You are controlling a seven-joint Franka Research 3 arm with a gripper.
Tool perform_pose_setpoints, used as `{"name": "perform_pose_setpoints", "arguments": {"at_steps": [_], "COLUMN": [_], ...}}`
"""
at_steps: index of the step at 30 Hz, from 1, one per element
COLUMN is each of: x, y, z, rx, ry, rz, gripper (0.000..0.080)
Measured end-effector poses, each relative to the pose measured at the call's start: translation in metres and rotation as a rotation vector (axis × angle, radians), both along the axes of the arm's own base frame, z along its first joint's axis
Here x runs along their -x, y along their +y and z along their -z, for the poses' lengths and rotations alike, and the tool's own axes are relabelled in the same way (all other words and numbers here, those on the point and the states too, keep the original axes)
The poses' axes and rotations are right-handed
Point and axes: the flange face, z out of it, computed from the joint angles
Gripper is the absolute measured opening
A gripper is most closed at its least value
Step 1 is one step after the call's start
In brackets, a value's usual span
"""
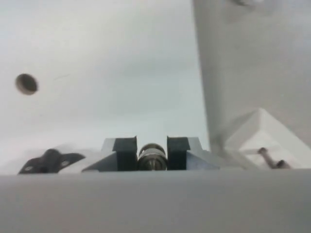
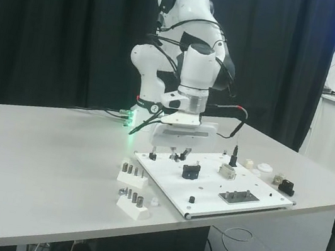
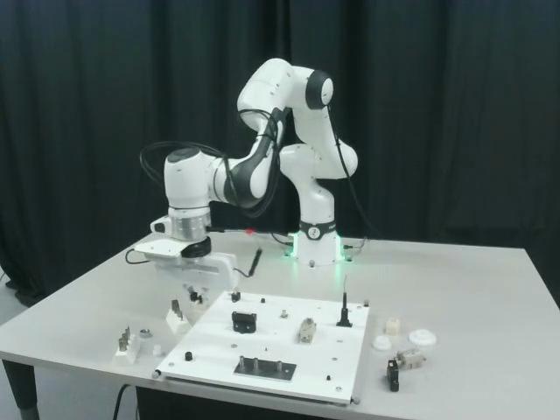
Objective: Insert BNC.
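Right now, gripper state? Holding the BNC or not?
Gripper: shut on the BNC connector, which sits between the two black fingers in the wrist view.

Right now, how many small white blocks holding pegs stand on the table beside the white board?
2: one white block beside the board's edge, another block nearer the table's front edge. Others may be hidden.

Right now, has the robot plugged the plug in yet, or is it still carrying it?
Picked up: the BNC connector sits between the gripper fingers in the wrist view. In hand: the gripper hovers low at the edge of the white board and is carrying the connector. Left: seating it in its socket. I cannot tell which fitting that is.
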Motion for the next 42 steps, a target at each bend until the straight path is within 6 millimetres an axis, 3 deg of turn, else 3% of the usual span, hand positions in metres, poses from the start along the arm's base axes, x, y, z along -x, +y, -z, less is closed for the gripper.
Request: {"name": "perform_pose_setpoints", "arguments": {"at_steps": [22,42], "x": [0.03,0.054], "y": [0.057,0.106], "z": [0.0,0.012], "rx": [-0.005,-0.011], "ry": [-0.054,-0.072], "rz": [-0.038,-0.033], "gripper": [0.0126,0.0126]}}
